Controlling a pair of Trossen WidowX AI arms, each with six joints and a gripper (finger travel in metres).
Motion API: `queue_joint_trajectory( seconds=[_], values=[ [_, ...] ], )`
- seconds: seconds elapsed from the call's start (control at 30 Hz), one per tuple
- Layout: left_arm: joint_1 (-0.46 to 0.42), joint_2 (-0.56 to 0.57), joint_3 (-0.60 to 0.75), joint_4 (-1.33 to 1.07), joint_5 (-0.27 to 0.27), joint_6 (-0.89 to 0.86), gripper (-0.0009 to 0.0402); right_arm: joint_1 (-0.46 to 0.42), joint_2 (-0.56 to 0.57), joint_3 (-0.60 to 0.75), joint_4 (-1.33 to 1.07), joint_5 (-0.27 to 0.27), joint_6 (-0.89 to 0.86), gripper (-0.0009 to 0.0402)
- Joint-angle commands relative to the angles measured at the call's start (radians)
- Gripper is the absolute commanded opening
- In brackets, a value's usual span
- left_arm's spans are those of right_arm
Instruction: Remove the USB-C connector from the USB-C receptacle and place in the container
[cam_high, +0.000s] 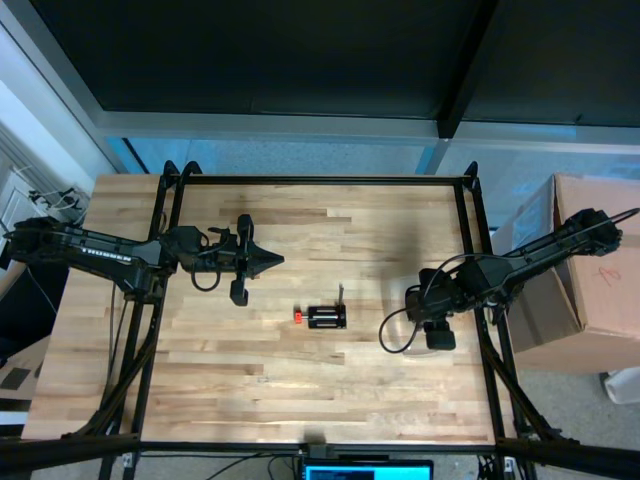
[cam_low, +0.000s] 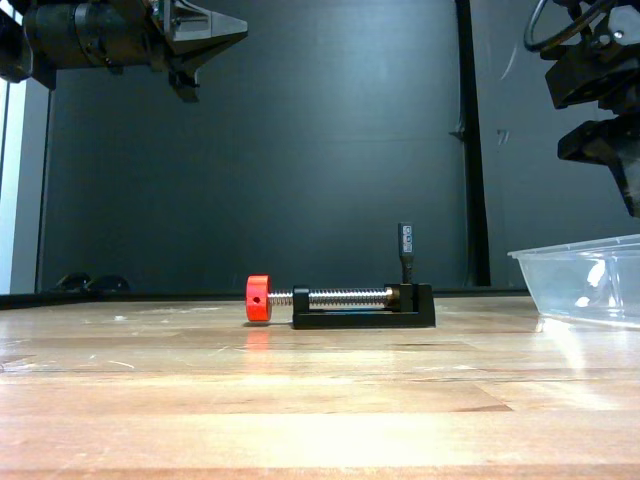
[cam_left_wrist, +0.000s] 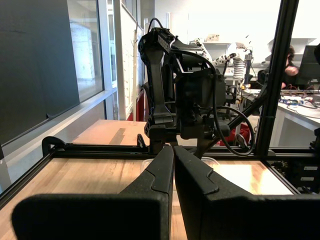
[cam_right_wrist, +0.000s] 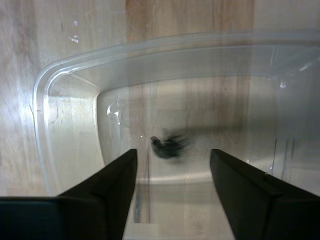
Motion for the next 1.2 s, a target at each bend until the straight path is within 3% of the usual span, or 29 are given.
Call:
queue_joint_trajectory(
  seconds=[0.03, 0.23, 0.4, 0.57, 0.7, 0.9, 1.1, 1.2],
  values=[
    [0.0, 0.0, 0.0, 0.0, 0.0, 0.0, 0.0, -0.001, -0.001, 0.0, 0.0, 0.003, 0.008, 0.0171],
    [0.0, 0.0, 0.0, 0.0, 0.0, 0.0, 0.0, -0.004, -0.003, 0.018, 0.002, 0.004, -0.003, 0.0181],
    [0.0, 0.0, 0.0, 0.0, 0.0, 0.0, 0.0, -0.06, -0.045, 0.06, 0.078, 0.016, -0.049, 0.0184],
    [0.0, 0.0, 0.0, 0.0, 0.0, 0.0, 0.0, -0.121, -0.132, 0.04, 0.274, 0.098, -0.115, 0.0156],
    [0.0, 0.0, 0.0, 0.0, 0.0, 0.0, 0.0, -0.171, -0.2, -0.011, 0.474, 0.145, -0.188, 0.0107],
    [0.0, 0.0, 0.0, 0.0, 0.0, 0.0, 0.0, -0.288, -0.271, -0.146, 0.88, 0.11, -0.294, -0.0006],
    [0.0, 0.0, 0.0, 0.0, 0.0, 0.0, 0.0, -0.342, -0.281, -0.289, 1.292, 0.034, -0.358, 0.0001],
    [0.0, 0.0, 0.0, 0.0, 0.0, 0.0, 0.0, -0.36, -0.277, -0.359, 1.442, 0.033, -0.354, 0.0]
  ],
)
